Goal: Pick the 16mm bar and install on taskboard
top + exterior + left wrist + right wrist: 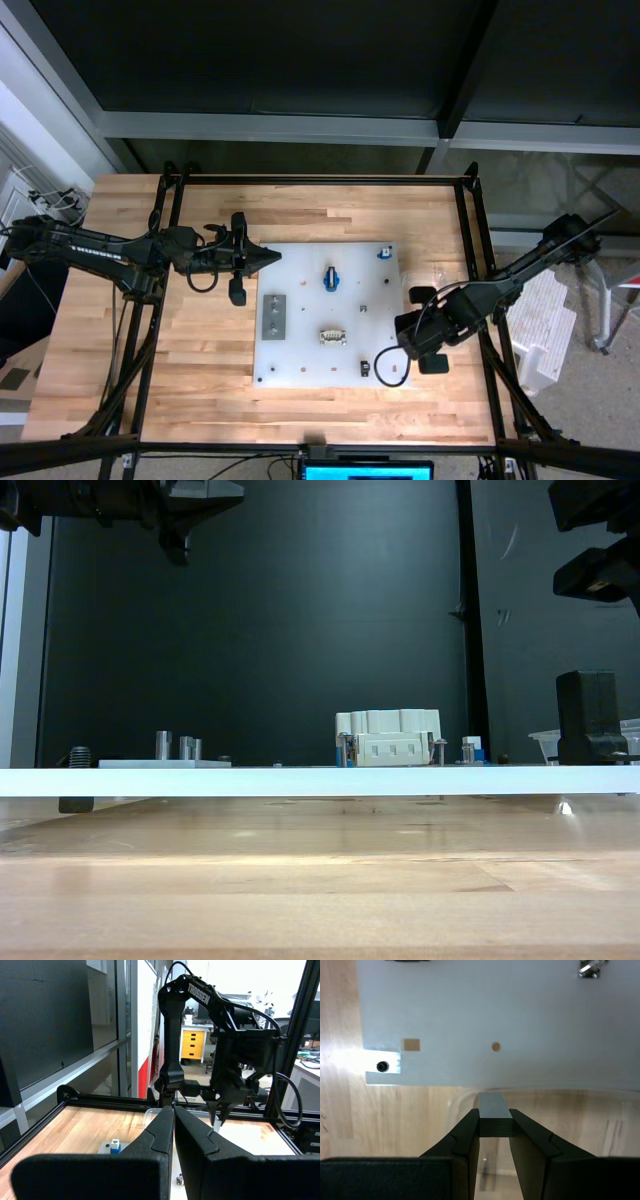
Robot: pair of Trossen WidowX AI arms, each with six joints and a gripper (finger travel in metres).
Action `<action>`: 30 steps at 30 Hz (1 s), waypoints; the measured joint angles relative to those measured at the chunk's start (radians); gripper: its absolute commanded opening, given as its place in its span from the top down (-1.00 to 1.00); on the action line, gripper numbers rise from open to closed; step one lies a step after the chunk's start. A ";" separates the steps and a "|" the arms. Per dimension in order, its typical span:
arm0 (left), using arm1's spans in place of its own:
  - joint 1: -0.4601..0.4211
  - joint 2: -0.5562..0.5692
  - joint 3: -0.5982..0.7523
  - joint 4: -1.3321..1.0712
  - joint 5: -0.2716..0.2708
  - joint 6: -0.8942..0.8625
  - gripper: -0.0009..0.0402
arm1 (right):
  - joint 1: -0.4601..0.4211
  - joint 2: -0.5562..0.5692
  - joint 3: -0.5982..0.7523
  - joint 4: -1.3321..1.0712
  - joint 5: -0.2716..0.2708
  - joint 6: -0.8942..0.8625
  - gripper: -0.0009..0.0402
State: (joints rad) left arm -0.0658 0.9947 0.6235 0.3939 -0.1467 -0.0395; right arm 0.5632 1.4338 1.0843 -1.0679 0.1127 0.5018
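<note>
The 16mm bar [495, 1110] is a short grey metal block, held by its end between the fingers of my right gripper [495, 1122], which is shut on it. It hangs clear of the white taskboard [520, 1010], over a clear plastic tray [560, 1110] beside the board's edge. From above, the right gripper [410, 325] sits at the right edge of the taskboard [300, 370]. My left gripper [270, 256] is raised over the board's left edge, pointing right. Its fingers [162, 1130] are shut together with nothing between them.
On the board are a grey plate with upright pegs [274, 318], a blue part [331, 279], a white connector [333, 337] and a black part with a cable loop [388, 368]. A black frame [470, 250] borders the table.
</note>
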 measured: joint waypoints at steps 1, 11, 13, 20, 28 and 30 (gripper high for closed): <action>0.000 0.000 0.000 0.000 0.000 0.000 0.95 | 0.006 0.011 0.010 0.000 0.000 0.004 0.91; 0.000 0.000 0.000 0.000 0.000 0.000 0.95 | 0.051 0.111 0.079 0.012 0.011 0.045 0.91; 0.000 0.000 0.000 -0.001 0.000 0.000 0.95 | 0.058 0.128 0.096 0.014 0.026 0.051 0.91; 0.000 0.000 0.000 0.000 0.000 0.000 0.95 | 0.072 0.179 0.130 0.035 0.026 0.073 0.91; 0.000 0.000 0.000 0.000 0.000 0.000 0.95 | 0.085 0.220 0.150 0.056 0.026 0.092 0.91; 0.000 0.000 0.000 -0.001 0.000 0.000 0.95 | 0.089 0.230 0.154 0.061 0.026 0.095 0.91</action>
State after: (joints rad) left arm -0.0658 0.9947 0.6235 0.3931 -0.1467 -0.0395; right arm 0.6525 1.6634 1.2388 -1.0073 0.1383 0.5964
